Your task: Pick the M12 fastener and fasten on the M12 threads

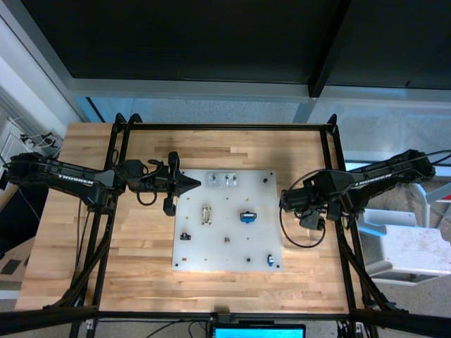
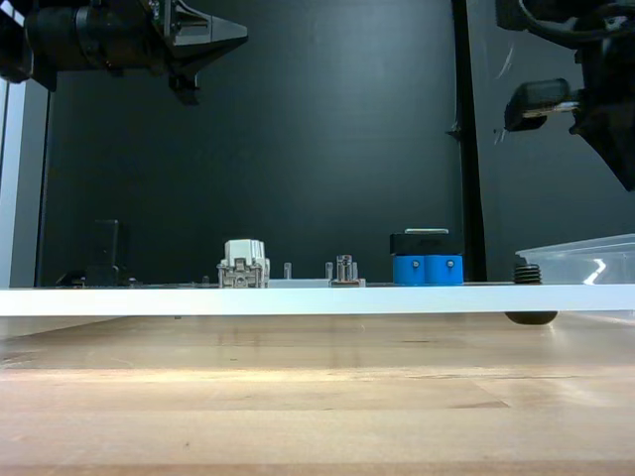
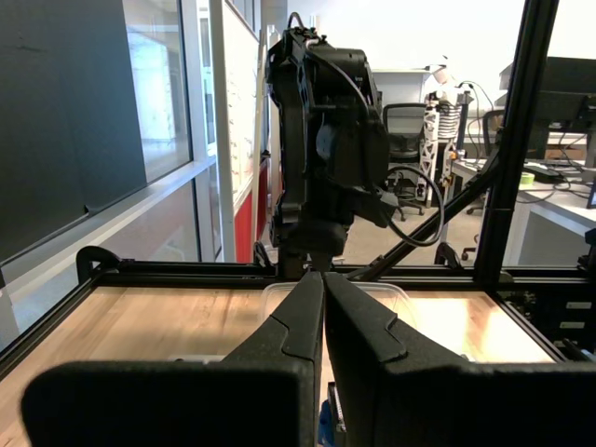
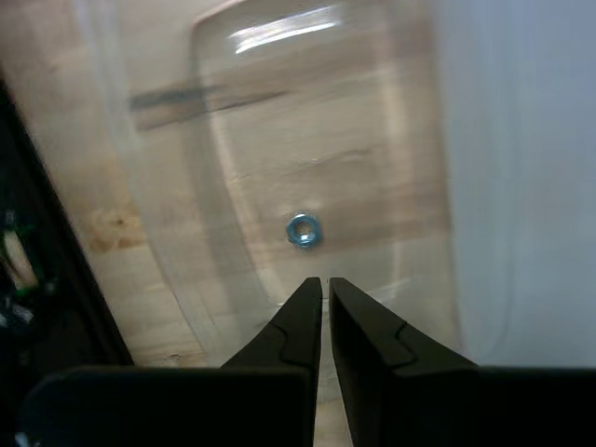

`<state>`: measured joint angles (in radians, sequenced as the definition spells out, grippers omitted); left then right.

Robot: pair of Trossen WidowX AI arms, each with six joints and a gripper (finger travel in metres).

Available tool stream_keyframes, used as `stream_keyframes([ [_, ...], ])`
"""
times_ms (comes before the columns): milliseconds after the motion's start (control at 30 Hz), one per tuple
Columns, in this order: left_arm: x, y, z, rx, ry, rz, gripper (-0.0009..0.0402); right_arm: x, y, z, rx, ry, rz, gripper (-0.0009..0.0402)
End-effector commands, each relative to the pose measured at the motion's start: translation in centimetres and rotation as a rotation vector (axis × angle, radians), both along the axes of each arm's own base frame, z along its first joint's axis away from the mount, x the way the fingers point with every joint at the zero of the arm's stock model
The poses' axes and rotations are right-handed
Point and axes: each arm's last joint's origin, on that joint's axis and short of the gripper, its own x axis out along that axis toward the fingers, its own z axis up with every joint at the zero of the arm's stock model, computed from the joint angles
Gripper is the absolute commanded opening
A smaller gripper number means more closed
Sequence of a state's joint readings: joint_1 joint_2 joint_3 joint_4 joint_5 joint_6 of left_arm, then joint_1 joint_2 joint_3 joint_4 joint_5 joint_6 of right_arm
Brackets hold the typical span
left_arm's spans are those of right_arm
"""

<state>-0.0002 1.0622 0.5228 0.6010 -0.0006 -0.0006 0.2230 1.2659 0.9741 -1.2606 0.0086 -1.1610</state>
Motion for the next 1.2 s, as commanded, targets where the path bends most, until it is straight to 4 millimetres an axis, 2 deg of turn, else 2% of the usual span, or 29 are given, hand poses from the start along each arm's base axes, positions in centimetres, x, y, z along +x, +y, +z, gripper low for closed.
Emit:
stream_keyframes([
  [33,0.0,0.0,0.0,0.000,0.000,0.000,0.0000,-0.3,0.3,-0.8,-0.005,0.014,0.053,0.0039],
  [333,0.0,0.0,0.0,0.000,0.000,0.000,0.0000,-0.3,0.3,-3.0,-0.030,-0.019,0.154,0.0116],
  [567,0.0,0.0,0.0,0.000,0.000,0.000,0.0000,-0.6,0.3,-4.0,-0.032,-0.008,0.194,0.0156],
  [800,0.0,0.0,0.0,0.000,0.000,0.000,0.0000,-0.3,0.3,-4.9,-0.036,0.021,0.235,0.0165],
  [1200,0.0,0.0,0.0,0.000,0.000,0.000,0.0000,-0.4,-0.5,-7.1,-0.026,-0.006,0.191,0.0165],
])
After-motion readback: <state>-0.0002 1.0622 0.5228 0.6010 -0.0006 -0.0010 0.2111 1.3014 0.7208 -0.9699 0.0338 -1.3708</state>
